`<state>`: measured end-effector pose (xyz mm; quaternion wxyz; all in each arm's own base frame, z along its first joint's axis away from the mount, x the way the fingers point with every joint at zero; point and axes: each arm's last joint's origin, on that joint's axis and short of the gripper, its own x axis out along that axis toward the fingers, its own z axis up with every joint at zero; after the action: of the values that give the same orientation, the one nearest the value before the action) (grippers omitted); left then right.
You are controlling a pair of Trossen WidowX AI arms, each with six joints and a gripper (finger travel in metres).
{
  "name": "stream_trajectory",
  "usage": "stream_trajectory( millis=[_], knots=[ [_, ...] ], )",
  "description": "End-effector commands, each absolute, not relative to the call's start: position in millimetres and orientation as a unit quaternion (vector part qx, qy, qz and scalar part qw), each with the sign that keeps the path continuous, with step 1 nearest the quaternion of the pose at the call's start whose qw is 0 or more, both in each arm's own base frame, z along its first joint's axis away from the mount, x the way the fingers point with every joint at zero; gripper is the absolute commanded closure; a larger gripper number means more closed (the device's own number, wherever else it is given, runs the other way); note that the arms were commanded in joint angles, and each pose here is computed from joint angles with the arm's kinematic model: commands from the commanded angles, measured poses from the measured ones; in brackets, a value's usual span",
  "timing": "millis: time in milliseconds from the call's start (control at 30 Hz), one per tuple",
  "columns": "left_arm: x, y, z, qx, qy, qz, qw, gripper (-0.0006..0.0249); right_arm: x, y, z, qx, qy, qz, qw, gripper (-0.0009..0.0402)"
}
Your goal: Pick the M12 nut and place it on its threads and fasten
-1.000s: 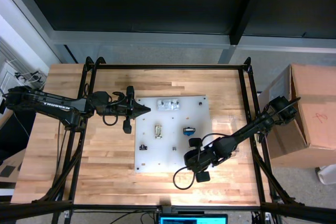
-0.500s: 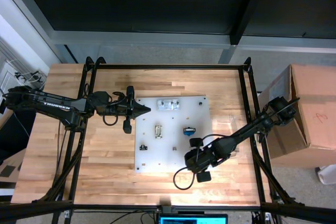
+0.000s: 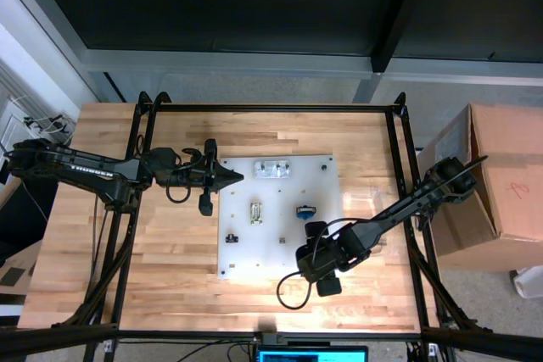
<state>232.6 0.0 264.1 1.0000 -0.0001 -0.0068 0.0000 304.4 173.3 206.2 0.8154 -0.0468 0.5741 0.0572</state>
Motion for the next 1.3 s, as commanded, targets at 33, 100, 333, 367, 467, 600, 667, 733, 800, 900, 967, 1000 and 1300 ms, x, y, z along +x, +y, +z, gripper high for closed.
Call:
stream_trajectory(
  millis=[33, 100, 333, 367, 467, 600, 667, 733, 800, 900, 967, 1000, 1300],
  knots=[
    [232.6, 0.0, 264.1, -0.0001, -0.007, 0.0, 1.0, 0.0243, 315.2, 174.0, 217.8, -0.053, 0.612, 0.041, 0.788, 0.0212],
    [232.6, 0.0, 264.0, -0.0001, -0.007, 0.0, 1.0, 0.0243, 325.7, 174.9, 223.3, -0.052, 0.636, 0.027, 0.77, 0.0213],
    [232.6, 0.0, 264.1, -0.0001, -0.007, 0.0, 1.0, 0.0243, 362.9, 183.1, 225.8, -0.041, 0.7, 0.002, 0.713, 0.0212],
    [232.6, 0.0, 264.1, -0.0001, -0.007, 0.0002, 1.0, 0.0243, 366.7, 185.1, 223.2, -0.042, 0.711, 0.0, 0.702, 0.0212],
    [232.6, 0.0, 264.1, -0.0001, -0.007, 0.0002, 1.0, 0.0243, 375.7, 191.9, 213.4, -0.034, 0.748, 0.008, 0.663, 0.0212],
    [232.6, 0.0, 264.1, -0.0001, -0.007, 0.0, 1.0, 0.0243, 386.7, 197.1, 200.2, -0.021, 0.78, 0.012, 0.625, 0.0213],
    [232.6, 0.0, 264.1, -0.0001, -0.007, 0.0, 1.0, 0.0243, 391.4, 197.9, 193.7, -0.029, 0.79, 0.009, 0.613, 0.0213],
    [232.6, 0.0, 264.1, -0.0001, -0.007, 0.0002, 1.0, 0.0243, 397.1, 198.4, 187.0, -0.032, 0.792, 0.013, 0.609, 0.0213],
    [232.6, 0.1, 264.1, -0.0001, -0.007, 0.0004, 1.0, 0.0243, 401.6, 198.0, 181.9, -0.031, 0.792, 0.01, 0.609, 0.0213],
    [232.6, 0.0, 264.0, -0.0001, -0.006, 0.0, 1.0, 0.0243, 403.5, 195.1, 180.0, -0.029, 0.793, 0.007, 0.608, 0.0213],
    [232.6, 0.0, 264.1, -0.0001, -0.007, 0.0, 1.0, 0.0243, 403.6, 194.2, 180.2, -0.029, 0.794, 0.006, 0.607, 0.0213],
    [232.6, 0.0, 264.1, -0.0001, -0.007, 0.0, 1.0, 0.0243, 403.7, 193.9, 180.3, -0.028, 0.794, 0.006, 0.607, 0.0213],
    [232.6, 0.0, 264.1, -0.0001, -0.007, 0.0, 1.0, 0.0243, 405.0, 187.3, 191.5, -0.034, 0.784, 0.017, 0.62, 0.0213]
  ],
)
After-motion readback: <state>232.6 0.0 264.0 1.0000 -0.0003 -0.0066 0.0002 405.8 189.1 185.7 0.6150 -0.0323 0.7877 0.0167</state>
